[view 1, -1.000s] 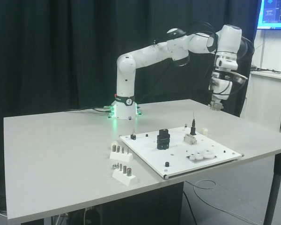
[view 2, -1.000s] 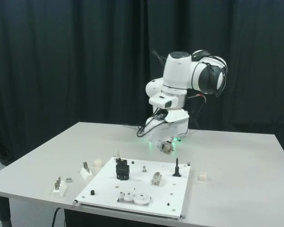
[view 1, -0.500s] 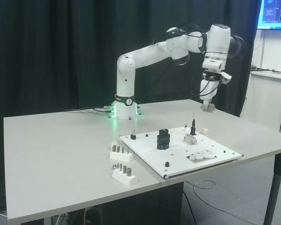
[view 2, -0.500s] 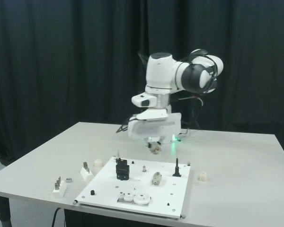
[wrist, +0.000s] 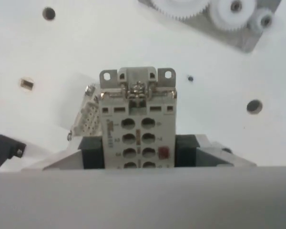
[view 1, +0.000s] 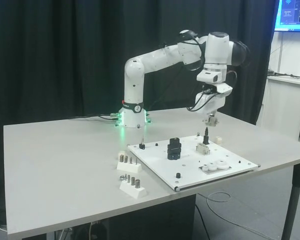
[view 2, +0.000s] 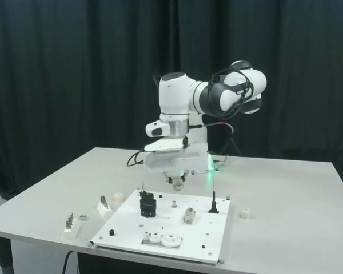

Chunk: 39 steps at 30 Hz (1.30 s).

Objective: Insert waterproof.

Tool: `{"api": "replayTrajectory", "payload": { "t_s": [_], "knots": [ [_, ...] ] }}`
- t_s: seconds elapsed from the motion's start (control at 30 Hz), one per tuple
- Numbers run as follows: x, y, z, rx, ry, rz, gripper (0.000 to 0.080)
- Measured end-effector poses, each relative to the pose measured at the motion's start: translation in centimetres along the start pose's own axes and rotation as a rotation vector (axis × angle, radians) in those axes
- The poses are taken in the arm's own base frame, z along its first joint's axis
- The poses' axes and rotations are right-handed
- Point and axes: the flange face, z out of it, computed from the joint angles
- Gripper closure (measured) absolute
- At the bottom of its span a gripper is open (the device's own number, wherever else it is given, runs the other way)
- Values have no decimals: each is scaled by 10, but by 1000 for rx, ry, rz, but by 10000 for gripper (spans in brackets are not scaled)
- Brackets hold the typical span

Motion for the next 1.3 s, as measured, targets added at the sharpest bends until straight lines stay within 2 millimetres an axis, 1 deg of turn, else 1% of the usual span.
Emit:
{"api": "replayTrajectory", "payload": {
  "t_s": [0.13,0.27,0.33,0.63,0.9,1.1,1.3],
  "knots": [
    [-3,5,8,-9,-16,29,493],
    [-8,8,16,-17,-22,211,493],
    [-11,6,18,-21,-22,270,493],
    [-27,-6,31,-42,2,266,493],
    [-45,-14,51,-60,43,248,493],
    [-59,-12,65,-38,74,309,493],
    [-68,-9,73,-17,93,364,493]
  ]
}}
